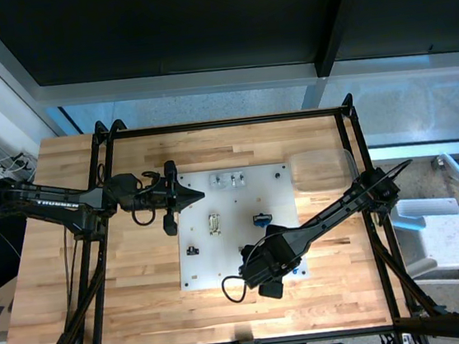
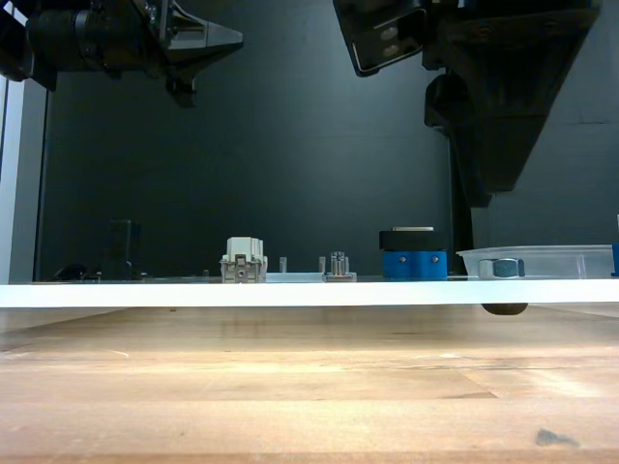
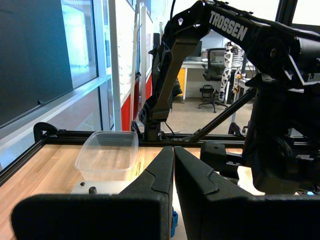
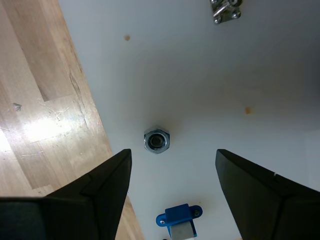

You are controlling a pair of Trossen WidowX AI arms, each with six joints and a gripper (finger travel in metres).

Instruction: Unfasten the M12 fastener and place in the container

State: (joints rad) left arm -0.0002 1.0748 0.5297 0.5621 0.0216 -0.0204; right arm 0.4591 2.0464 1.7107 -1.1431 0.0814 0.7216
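- "TROSSEN" reads in white letters on the right arm (image 3: pixel 227 25) and on the left arm (image 1: pixel 55 204).
- The M12 nut (image 4: pixel 157 141) sits on its stud, low against the white board (image 4: pixel 225 75), with its bore facing straight up and its axis upright.
- The container (image 1: pixel 320 170) stands apart from the nut, off the board's far right corner.
- The right gripper (image 4: pixel 173 155) hangs over the nut, fingers spread wide and touching nothing.
- The left gripper (image 3: pixel 173 150) hovers at the board's far left, fingers pressed together.

"TROSSEN" reads twice, white caps on black. One is on the left arm (image 1: pixel 51 203) link, left of the white board (image 1: pixel 210 257), behind the left gripper (image 1: pixel 199 195) at the board's far-left edge. The other is on the right arm (image 3: pixel 227 26) link at the board's right side, running to the right gripper (image 4: pixel 172 159) over the board's near-right part.
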